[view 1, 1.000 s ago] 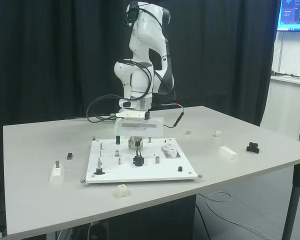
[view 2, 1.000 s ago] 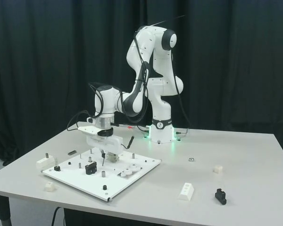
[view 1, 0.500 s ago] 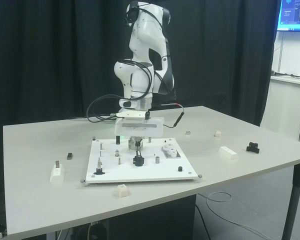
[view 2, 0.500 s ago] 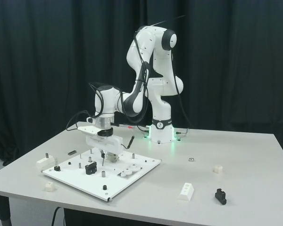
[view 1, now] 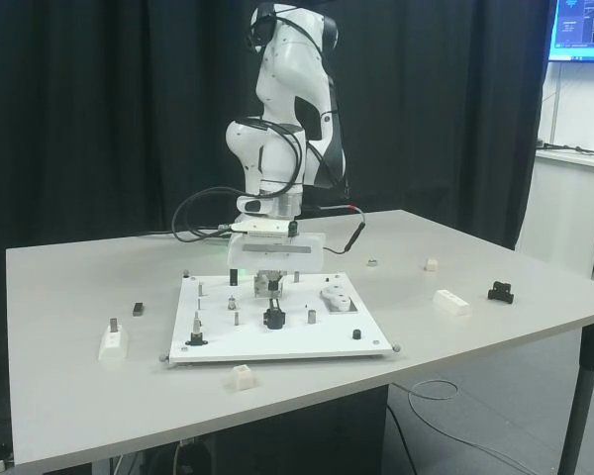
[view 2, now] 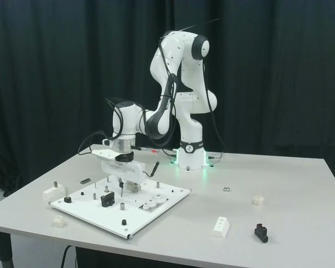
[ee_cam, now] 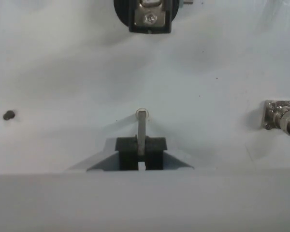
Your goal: Insert square peg 1.
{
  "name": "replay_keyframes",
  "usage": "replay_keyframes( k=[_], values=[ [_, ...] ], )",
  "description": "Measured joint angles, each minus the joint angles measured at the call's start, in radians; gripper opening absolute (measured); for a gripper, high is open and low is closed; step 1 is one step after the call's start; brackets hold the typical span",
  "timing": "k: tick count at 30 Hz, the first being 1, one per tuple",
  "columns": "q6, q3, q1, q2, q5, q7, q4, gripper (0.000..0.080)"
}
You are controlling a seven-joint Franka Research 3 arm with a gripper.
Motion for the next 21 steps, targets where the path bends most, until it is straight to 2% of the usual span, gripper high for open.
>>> replay_keyframes(
  k=[11, 21],
  values=[
    [-0.002, 0.0, 0.0, 0.0, 0.0, -0.001, 0.0, 0.0025],
    [-0.007, -0.002, 0.0, -0.002, 0.0, -0.07, -0.001, 0.0025]
  ],
)
